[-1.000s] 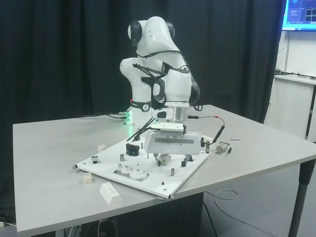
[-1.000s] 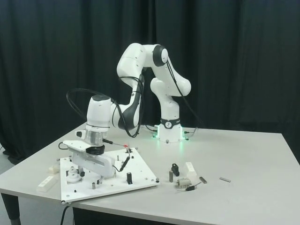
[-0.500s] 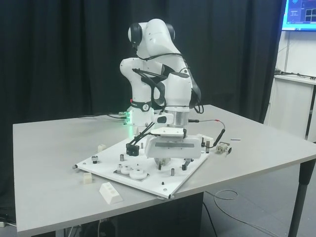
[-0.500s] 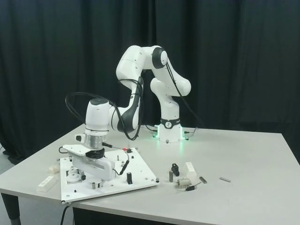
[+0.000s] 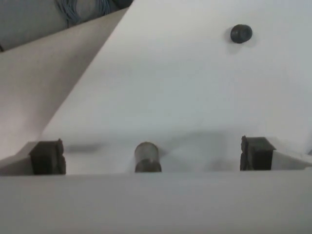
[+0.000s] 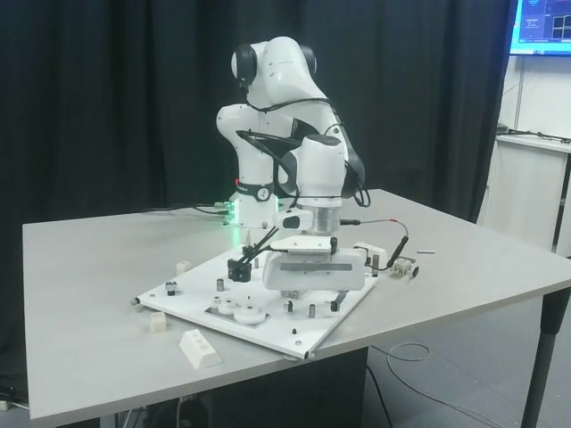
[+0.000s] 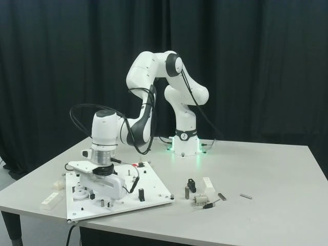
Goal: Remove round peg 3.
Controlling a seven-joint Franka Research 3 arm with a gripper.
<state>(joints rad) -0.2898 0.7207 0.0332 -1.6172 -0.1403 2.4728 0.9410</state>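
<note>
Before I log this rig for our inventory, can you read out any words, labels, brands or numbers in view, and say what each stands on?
No text can be read in any view.
Monitor at the room's edge: shows lines of text, too small to read.
Arm base: a small mark, too small to read.
White board and its peg: no markings visible.

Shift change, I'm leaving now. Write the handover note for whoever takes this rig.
Gripper: open, low over the white board, fingers on either side of the peg, not touching it.
Peg: upright in the board, near the edge facing the first room camera.
Done: gripper lined up over the peg.
Left: close on the peg, pull it straight up, set it aside on the grey table.
</note>
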